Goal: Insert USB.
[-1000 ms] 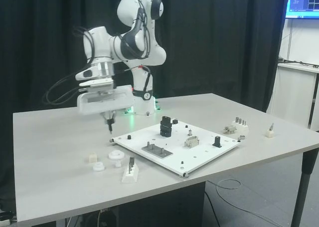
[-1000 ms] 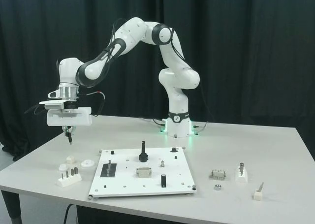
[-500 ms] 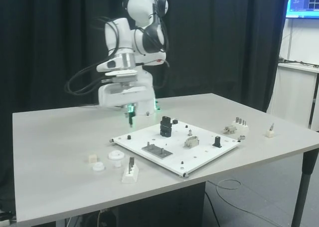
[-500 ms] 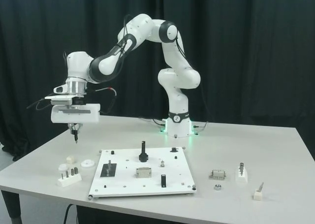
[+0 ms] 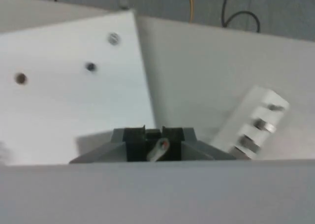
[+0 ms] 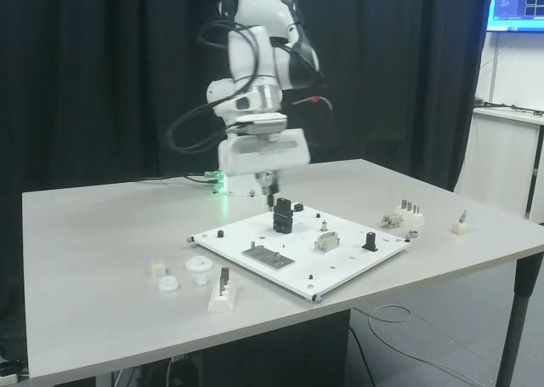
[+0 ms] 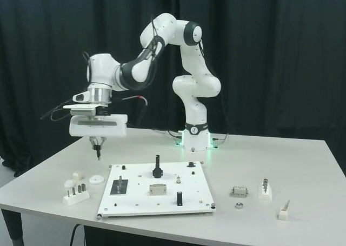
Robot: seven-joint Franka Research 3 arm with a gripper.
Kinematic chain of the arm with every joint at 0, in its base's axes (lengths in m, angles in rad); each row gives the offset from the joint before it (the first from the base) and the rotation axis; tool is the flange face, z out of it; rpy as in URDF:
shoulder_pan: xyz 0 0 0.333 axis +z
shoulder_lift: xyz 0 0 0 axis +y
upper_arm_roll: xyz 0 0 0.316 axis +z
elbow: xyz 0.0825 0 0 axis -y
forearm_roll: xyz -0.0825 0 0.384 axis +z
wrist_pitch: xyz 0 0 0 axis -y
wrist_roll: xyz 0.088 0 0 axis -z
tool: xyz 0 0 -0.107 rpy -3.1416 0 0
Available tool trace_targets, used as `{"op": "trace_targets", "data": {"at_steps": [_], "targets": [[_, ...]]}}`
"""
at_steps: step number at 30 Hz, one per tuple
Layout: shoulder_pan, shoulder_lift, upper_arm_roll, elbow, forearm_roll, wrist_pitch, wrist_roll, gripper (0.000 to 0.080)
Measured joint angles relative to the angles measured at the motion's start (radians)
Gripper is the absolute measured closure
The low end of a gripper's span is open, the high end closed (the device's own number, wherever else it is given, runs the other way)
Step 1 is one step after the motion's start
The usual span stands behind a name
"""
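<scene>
Travel is what has changed: within the last second the arm has swung from the open table across to the white board (image 5: 74, 101), so the carrying step looks nearly over and lining up comes next. From the wrist, the end effector (image 5: 158, 147) has its black fingers drawn close on a small pale piece, which I judge to be the USB plug; below it lie the board's corner and a white block (image 5: 256, 125) holding metal pins. In the first room view the end effector hangs above the board's far edge, at about eleven o'clock from the black post (image 6: 282, 215), not touching it. In the second room view it hovers above the grey table (image 7: 303, 165) at ten o'clock of the board, with the pin block well apart at seven o'clock. Which fitting on the board is the socket, I cannot tell. A second pin holder (image 7: 265, 191) stands at three o'clock.
</scene>
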Motion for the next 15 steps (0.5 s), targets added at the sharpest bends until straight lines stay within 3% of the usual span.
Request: {"op": "trace_targets", "data": {"at_steps": [8, 15], "targets": [[0.088, -0.007, 0.008, -0.009, -0.062, 0.017, 0.09, 0.0737], [0.149, -0.007, 0.025, -0.008, -0.08, 0.02, 0.098, 0.0737]]}}
